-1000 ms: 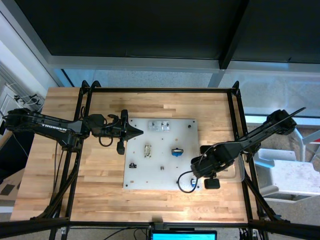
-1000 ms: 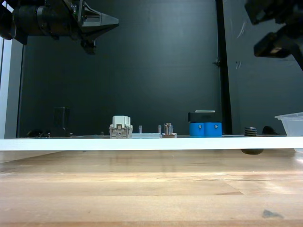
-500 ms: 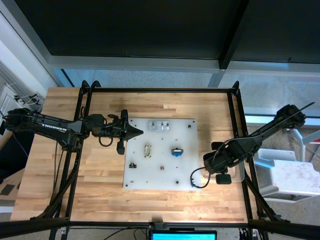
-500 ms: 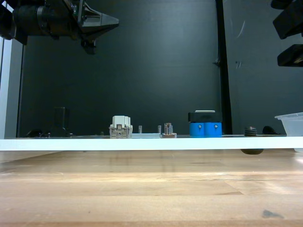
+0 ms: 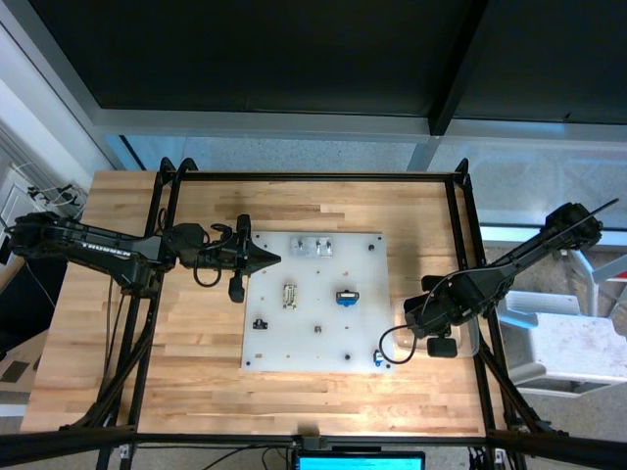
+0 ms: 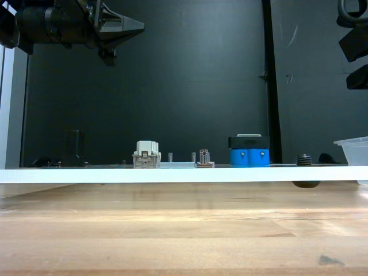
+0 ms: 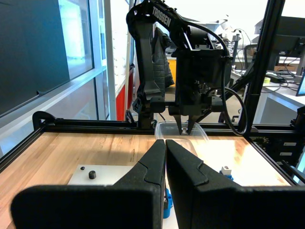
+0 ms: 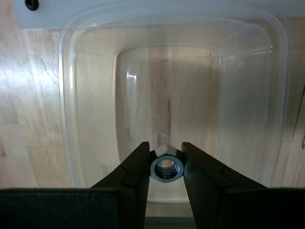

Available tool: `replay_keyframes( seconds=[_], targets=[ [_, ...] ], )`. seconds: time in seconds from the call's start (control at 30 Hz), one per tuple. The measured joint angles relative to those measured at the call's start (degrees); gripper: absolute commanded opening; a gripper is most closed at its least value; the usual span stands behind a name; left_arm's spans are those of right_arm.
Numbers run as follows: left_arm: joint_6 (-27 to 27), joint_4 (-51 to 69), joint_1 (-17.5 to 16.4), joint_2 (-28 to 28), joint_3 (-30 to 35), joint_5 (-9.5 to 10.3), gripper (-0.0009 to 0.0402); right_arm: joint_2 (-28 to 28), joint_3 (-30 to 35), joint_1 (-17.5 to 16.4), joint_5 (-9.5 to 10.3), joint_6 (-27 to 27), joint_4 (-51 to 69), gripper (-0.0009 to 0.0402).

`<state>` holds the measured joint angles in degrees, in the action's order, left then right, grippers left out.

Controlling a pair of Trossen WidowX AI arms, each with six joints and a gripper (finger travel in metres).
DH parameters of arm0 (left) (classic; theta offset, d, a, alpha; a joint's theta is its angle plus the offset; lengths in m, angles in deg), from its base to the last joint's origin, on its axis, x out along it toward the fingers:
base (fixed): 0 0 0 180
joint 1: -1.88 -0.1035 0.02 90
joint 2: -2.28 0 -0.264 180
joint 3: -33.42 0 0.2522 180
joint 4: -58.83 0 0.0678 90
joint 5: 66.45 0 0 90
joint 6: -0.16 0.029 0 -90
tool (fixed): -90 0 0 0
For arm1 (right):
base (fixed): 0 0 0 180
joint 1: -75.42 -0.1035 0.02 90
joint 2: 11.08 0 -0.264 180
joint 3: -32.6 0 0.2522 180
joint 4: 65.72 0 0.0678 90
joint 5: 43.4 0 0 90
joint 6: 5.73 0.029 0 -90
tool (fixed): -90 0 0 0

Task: Unfasten the M12 fastener and place in the container

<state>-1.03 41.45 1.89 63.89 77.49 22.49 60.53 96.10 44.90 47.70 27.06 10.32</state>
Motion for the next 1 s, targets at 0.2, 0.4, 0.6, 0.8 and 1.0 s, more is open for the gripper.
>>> replay_keyframes(
  seconds=[0.2,0.4,0.6,0.8,1.0],
  targets=[
    [0.0,0.0,0.0,0.0,0.0,0.0,0.0,0.0,0.0,0.0,0.02,0.0,-0.2,0.0103],
    [0.0,0.0,0.0,0.0,0.0,0.02,0.0,0.0,0.0,0.0,0.33,0.0,-0.6,0.0162],
    [0.0,0.0,0.0,0.0,0.0,0.0,0.0,0.0,0.0,0.0,0.48,0.0,-0.6,0.0203],
    [0.0,0.0,0.0,0.0,0.0,0.0,0.0,0.0,0.0,0.0,0.48,0.0,-0.7,0.0218],
    [0.0,0.0,0.0,0.0,0.0,0.02,0.0,0.0,0.0,0.0,0.48,0.0,-1.0,0.0215]
  ],
)
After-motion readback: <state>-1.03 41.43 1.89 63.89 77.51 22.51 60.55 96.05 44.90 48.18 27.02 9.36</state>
